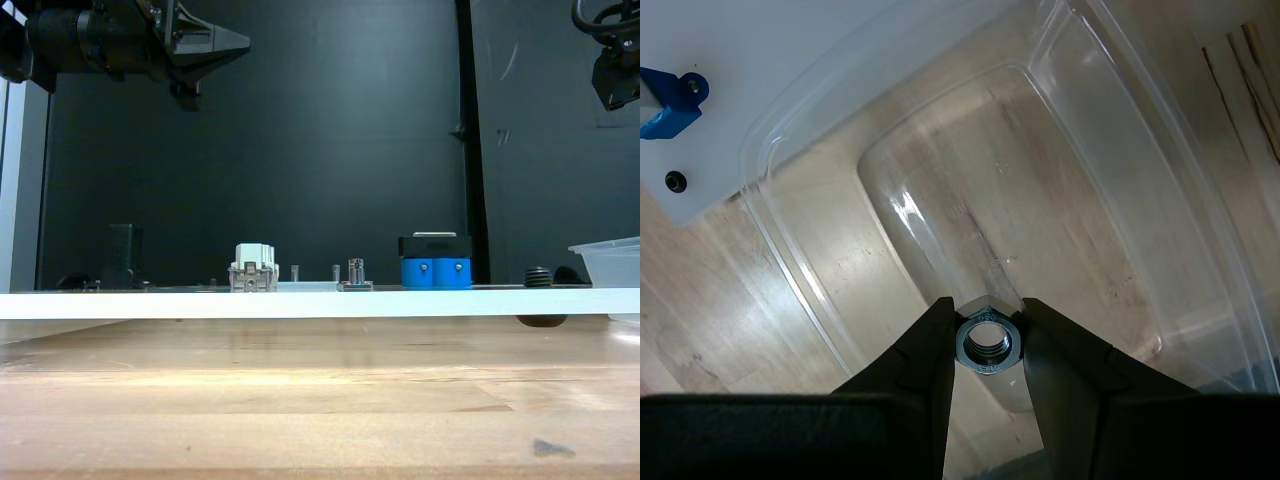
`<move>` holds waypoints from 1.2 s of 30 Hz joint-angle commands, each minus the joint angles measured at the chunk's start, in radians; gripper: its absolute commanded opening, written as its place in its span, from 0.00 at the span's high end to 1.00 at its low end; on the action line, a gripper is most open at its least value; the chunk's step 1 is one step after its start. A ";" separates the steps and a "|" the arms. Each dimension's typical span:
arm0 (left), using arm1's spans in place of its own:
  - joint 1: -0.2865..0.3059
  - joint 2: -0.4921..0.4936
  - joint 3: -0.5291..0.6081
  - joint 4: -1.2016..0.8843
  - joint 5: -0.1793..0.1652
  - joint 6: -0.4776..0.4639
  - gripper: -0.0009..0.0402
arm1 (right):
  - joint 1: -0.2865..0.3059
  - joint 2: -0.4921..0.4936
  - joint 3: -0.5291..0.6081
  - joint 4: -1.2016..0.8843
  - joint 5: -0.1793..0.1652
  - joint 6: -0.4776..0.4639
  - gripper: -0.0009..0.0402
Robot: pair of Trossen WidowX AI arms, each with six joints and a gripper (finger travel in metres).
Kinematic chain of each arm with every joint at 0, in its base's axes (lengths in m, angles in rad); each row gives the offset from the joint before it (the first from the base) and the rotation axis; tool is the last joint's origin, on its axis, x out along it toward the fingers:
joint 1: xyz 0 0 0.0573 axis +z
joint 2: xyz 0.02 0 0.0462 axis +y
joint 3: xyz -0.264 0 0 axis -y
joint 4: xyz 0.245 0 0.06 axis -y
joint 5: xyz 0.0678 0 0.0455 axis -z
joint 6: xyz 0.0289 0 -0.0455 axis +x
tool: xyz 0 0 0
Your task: Unfasten the M12 fastener and place in the container
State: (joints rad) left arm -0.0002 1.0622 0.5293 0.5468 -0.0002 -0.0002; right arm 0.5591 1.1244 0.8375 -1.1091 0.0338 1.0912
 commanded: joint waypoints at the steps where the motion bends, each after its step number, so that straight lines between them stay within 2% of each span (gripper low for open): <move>1: 0.000 0.000 0.000 0.000 0.000 0.000 0.98 | 0.002 0.001 0.000 0.002 0.000 0.000 0.86; 7: 0.000 0.000 0.000 0.000 0.000 0.000 0.98 | 0.003 0.001 0.000 0.002 0.003 -0.005 0.85; 10: 0.000 0.000 0.000 0.000 0.000 0.000 0.98 | 0.004 0.001 0.000 0.001 0.007 -0.008 0.81; 20: 0.000 0.000 0.000 0.000 0.000 0.000 0.98 | 0.004 0.001 0.000 0.001 0.006 -0.002 0.51; 26: 0.000 0.000 0.000 0.000 0.000 0.000 0.98 | 0.004 0.001 0.000 0.000 -0.005 -0.003 0.38; 31: 0.000 0.000 0.000 0.000 0.000 0.000 0.98 | 0.004 0.001 0.000 0.001 -0.008 0.000 0.34; 36: 0.000 0.000 0.000 0.000 0.000 0.000 0.98 | 0.004 0.001 0.000 0.002 -0.008 0.000 0.35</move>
State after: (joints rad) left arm -0.0002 1.0618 0.5293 0.5472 -0.0006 -0.0002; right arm 0.5629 1.1252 0.8375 -1.1084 0.0254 1.0912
